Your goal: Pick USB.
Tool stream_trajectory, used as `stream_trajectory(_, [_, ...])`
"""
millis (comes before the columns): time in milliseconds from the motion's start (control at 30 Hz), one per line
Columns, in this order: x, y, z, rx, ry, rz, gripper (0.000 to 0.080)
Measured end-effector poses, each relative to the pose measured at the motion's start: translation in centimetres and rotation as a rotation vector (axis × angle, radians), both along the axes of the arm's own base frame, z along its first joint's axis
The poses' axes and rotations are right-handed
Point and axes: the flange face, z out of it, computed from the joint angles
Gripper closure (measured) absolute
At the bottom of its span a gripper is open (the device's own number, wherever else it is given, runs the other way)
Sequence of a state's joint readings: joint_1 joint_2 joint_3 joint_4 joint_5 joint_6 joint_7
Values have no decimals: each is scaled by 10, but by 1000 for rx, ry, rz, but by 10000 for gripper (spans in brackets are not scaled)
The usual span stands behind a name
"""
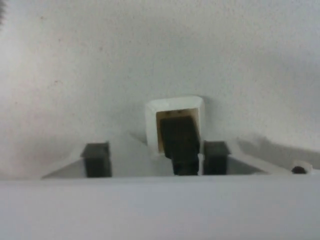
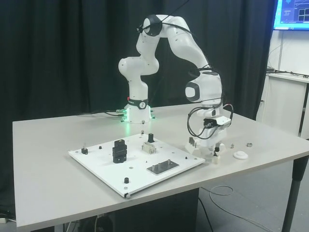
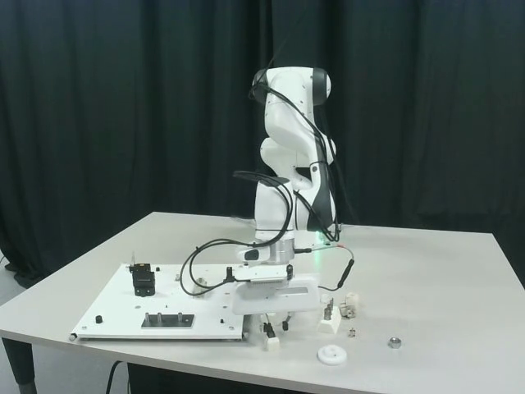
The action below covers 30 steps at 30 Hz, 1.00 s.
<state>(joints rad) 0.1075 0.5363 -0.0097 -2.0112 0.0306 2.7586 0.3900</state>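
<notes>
The USB plug is black and stands upright in a small white holder on the grey table. My gripper is low over it and open. The plug sits between the two black pads, close against one pad and well apart from the other. In the first room view the gripper hangs at the table just off the near right corner of the white board. In the second room view the gripper hovers over the white holder near the table's front edge.
The white board carries a black block, a metal plate and several small pegs. Beside the gripper stand a white block with pins, a white toothed disc and a small ring. A cable loops from the wrist.
</notes>
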Motion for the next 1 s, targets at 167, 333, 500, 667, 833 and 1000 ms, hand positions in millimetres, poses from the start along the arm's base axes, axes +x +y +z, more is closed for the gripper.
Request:
stream_trajectory(167, [1, -3, 1, 0, -4, -3, 448])
stream_trajectory(333, [3, -6, 3, 0, -10, -7, 636])
stream_trajectory(500, [4, -8, 5, 0, -13, -8, 636])
stream_trajectory(667, [5, -9, 9, 0, -20, -9, 706])
stream_trajectory(833, [6, -9, 17, 1, -25, -9, 706])
stream_trajectory(1000, [5, -9, 28, 2, -15, -10, 706])
